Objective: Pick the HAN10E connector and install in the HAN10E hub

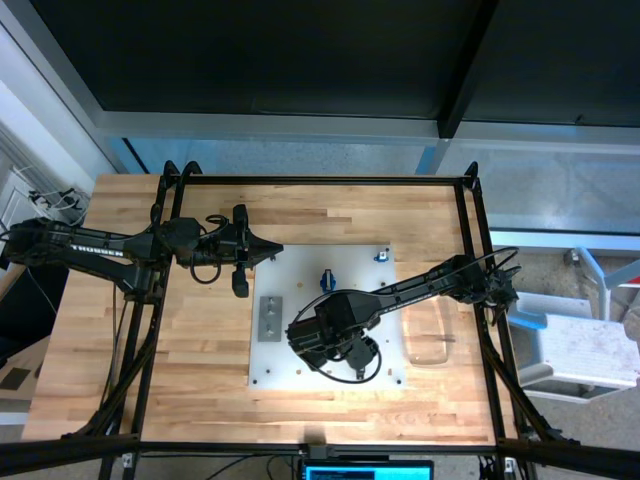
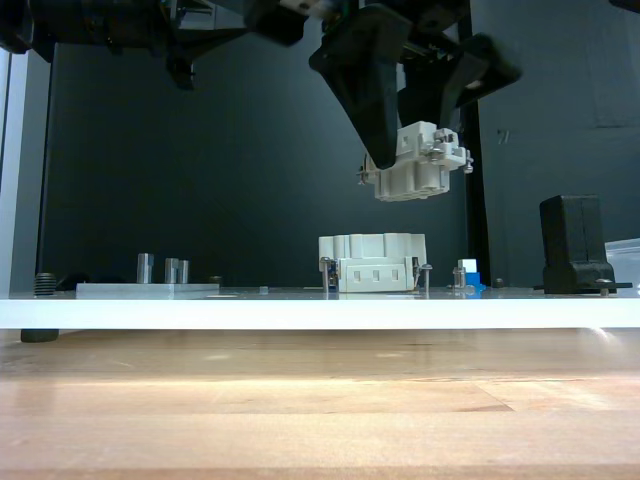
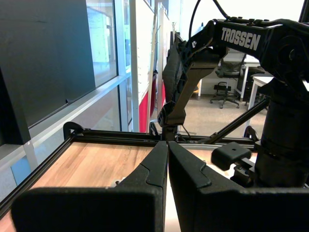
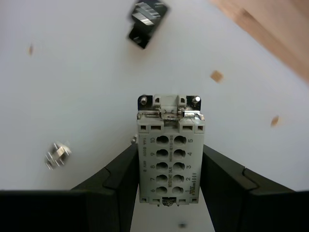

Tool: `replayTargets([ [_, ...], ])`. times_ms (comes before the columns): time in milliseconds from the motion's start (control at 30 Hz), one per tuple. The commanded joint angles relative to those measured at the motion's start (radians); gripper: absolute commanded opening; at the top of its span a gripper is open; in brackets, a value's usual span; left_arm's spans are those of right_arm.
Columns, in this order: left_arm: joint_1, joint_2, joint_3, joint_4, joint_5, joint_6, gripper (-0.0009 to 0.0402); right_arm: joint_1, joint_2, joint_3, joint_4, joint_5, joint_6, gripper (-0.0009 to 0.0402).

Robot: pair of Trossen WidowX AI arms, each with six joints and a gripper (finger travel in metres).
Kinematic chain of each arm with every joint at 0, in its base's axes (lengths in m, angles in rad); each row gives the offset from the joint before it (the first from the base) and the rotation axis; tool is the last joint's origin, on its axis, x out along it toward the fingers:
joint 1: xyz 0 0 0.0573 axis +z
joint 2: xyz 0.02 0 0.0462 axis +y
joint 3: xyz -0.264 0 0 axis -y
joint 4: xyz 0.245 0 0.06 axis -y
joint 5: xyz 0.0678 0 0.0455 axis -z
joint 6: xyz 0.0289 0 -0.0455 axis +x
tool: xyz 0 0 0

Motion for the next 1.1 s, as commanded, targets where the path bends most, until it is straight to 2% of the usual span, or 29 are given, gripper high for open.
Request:
replayTargets([
  [33,0.000,0.000,0.000,0.000,0.000,0.000,0.0000,0.000,0.001,0.000,0.003,0.000,-0.183,0.0000],
  [333,0.000,0.000,0.000,0.000,0.000,0.000,0.0000,-0.005,0.001,0.000,0.078,0.002,-0.511,0.0000],
  [467,0.000,0.000,0.000,0.000,0.000,0.000,0.0000,-0.009,0.001,0.000,0.079,0.005,-0.628,0.0000],
  [667,0.000,0.000,0.000,0.000,0.000,0.000,0.0000,-0.011,0.001,0.000,0.074,0.060,-0.715,0.0000],
  [767,0.000,0.000,0.000,0.000,0.000,0.000,0.0000,-0.011,0.000,0.000,0.061,0.090,-0.711,0.0000],
  [833,0.000,0.000,0.000,0.000,0.000,0.000,0.0000,-0.013,-0.001,0.000,-0.008,0.069,-0.562,0.0000],
  [900,0.000,0.000,0.000,0.000,0.000,0.000,0.0000,-0.013,-0.001,0.000,-0.095,0.067,-0.389,0.0000],
  [967,0.000,0.000,0.000,0.000,0.000,0.000,0.0000,-0.013,0.000,0.000,-0.147,0.016,-0.233,0.0000],
  [1000,0.000,0.000,0.000,0.000,0.000,0.000,0.0000,-0.013,0.000,0.000,-0.156,-0.022,-0.195,0.0000],
  [1033,0.000,0.000,0.000,0.000,0.000,0.000,0.0000,-0.012,0.000,0.000,-0.159,-0.045,-0.188,0.0000],
  [1067,0.000,0.000,0.000,0.000,0.000,0.000,0.0000,-0.010,0.000,0.000,-0.160,-0.050,-0.190,0.0000],
  [1100,0.000,0.000,0.000,0.000,0.000,0.000,0.0000,-0.008,0.000,0.000,-0.166,-0.037,-0.200,0.0000],
])
